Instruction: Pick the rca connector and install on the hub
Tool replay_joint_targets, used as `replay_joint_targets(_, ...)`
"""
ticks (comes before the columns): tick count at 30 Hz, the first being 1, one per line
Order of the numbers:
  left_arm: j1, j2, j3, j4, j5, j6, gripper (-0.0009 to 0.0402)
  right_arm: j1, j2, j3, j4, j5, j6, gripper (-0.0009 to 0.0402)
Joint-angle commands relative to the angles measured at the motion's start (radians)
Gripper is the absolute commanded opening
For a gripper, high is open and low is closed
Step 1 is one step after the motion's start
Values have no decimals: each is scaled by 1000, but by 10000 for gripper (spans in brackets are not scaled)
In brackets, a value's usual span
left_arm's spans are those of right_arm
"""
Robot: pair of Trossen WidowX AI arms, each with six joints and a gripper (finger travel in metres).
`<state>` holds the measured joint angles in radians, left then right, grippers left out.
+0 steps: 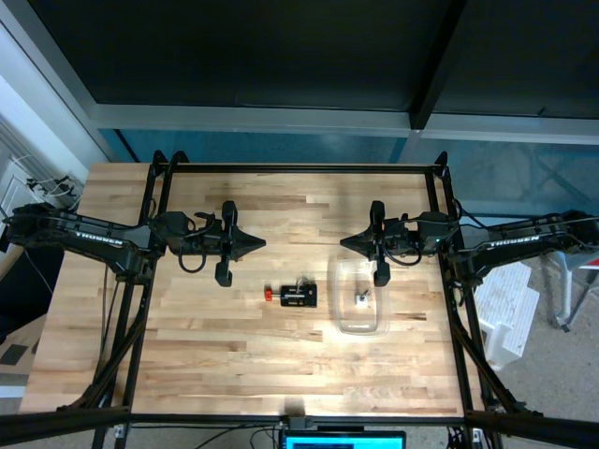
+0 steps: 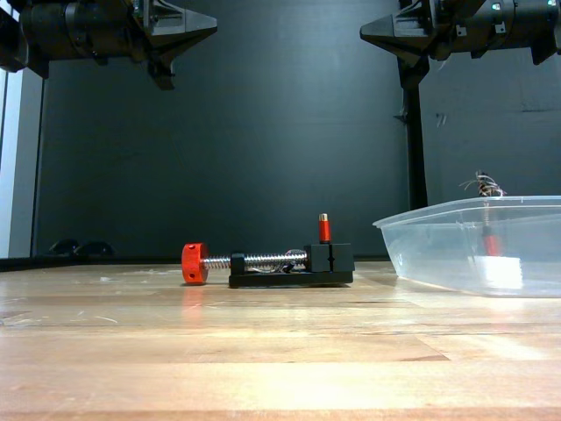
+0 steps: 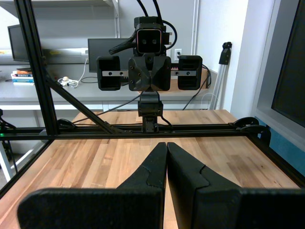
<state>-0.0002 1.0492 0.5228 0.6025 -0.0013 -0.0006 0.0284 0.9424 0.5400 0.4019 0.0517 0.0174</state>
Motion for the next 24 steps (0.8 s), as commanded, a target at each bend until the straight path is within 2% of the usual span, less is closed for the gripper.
replay_joint_targets(1, 0, 0, 0, 0, 0, 0, 0, 0, 0, 0, 0, 0, 0, 0)
replay_joint_targets(7, 0, 0, 0, 0, 0, 0, 0, 0, 0, 0, 7, 1, -11, 0)
replay_joint_targets(11, 0, 0, 0, 0, 0, 0, 0, 0, 0, 0, 56, 8, -246, 0)
replay_joint_targets(13, 0, 0, 0, 0, 0, 0, 0, 0, 0, 1, 57, 8, -296, 0)
replay_joint_targets(24, 0, 0, 0, 0, 0, 0, 0, 0, 0, 1, 53, 8, -292, 0)
